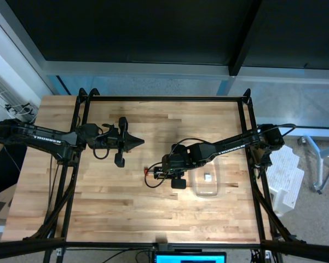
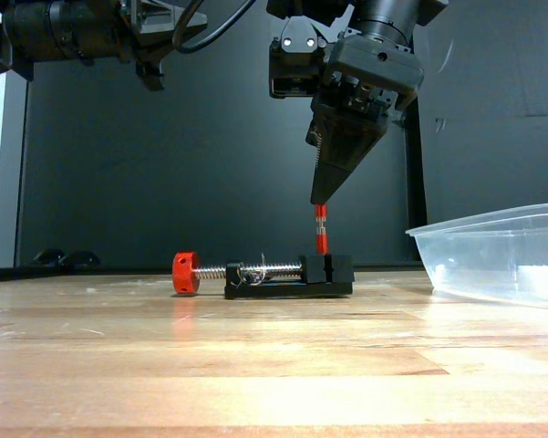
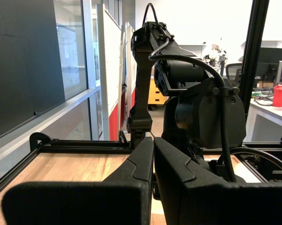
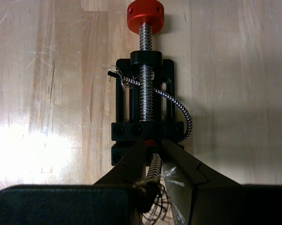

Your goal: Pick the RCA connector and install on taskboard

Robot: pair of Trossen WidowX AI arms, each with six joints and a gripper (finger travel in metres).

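Note:
The taskboard (image 2: 290, 276) is a small black block lying on the wooden table, with a red knob (image 2: 184, 272) on a silvery screw at its left end. In the high view the taskboard (image 1: 156, 171) sits near the table's middle. My right gripper (image 2: 319, 196) points straight down over the block's right end, shut on the RCA connector (image 2: 321, 230). The connector hangs upright with its red lower end touching the block's top. In the right wrist view the RCA connector (image 4: 153, 165) sits between the fingers of the right gripper (image 4: 150, 144) over the taskboard (image 4: 145, 108). My left gripper (image 1: 136, 142) hovers shut at the left.
A clear plastic tray (image 1: 207, 189) stands just right of the taskboard and holds a small white cube (image 1: 208, 177). The tray's wall (image 2: 501, 255) rises near the block in the low view. A braided wire (image 4: 176, 105) loops across the taskboard. Black frame rails border the table.

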